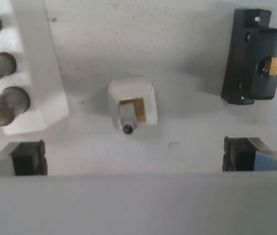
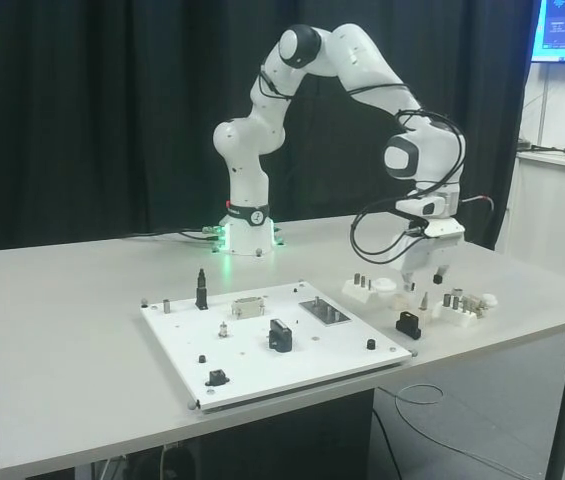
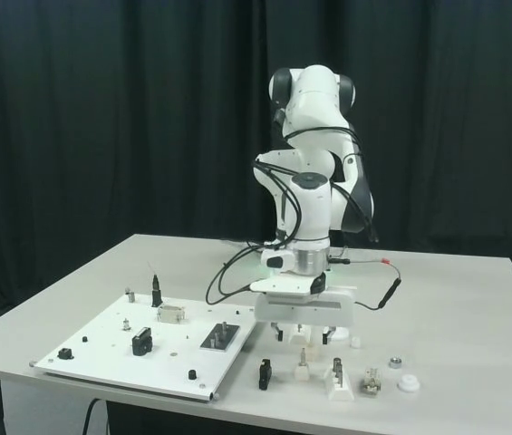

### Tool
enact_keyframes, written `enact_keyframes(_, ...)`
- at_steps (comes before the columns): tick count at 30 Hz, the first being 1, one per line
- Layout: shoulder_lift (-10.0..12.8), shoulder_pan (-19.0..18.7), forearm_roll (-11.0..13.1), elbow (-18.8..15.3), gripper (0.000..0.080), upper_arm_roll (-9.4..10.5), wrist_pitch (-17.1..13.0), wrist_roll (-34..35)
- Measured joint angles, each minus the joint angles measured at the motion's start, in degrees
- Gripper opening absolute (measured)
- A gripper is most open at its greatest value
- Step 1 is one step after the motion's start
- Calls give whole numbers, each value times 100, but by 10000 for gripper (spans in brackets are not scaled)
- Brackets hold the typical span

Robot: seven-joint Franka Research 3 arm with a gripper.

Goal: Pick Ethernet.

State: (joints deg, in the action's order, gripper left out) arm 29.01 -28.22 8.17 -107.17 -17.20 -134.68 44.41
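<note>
A small white holder stands on the grey table with a grey-tipped plug upright in it; this looks like the Ethernet piece. The same holder shows in the second room view and the first room view. My gripper hangs straight above it, open, both black fingertips well apart and clear of the holder. Nothing is between them. In the room views the gripper is a short way above the table.
A black connector part stands close on one side of the holder, a white block with grey pegs on the other. A white board carrying several small parts lies further along the table.
</note>
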Motion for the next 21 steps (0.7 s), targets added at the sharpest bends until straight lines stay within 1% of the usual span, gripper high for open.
enact_keyframes(7, 129, 0, -1, 99, 800, 0, 0, -64)
enact_keyframes(21, 495, 0, 0, 377, 800, 45, 0, -81)
